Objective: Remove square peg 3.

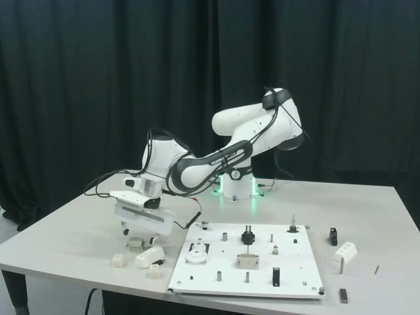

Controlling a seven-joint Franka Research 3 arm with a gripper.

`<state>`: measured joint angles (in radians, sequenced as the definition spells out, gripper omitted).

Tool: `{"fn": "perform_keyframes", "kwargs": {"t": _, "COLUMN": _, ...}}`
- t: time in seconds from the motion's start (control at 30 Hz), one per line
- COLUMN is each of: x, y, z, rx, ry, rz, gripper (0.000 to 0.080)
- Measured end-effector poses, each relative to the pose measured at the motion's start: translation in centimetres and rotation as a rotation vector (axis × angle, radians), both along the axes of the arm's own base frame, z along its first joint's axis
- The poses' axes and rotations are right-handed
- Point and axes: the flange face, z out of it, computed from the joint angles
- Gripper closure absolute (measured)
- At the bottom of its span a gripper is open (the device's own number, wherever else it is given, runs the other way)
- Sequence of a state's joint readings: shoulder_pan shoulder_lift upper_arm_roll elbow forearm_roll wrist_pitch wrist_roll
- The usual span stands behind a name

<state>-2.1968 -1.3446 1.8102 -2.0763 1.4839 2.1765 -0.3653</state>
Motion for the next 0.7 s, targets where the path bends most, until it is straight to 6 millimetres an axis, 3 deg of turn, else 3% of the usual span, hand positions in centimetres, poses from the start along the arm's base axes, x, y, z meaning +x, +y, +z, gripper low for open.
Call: {"fn": "perform_keyframes", "kwargs": {"t": 0.7, "x": 0.46, "y": -0.03, "z": 0.57, "rx": -0.029, "ry": -0.021, "rz": 0.006, "gripper": 0.0003}}
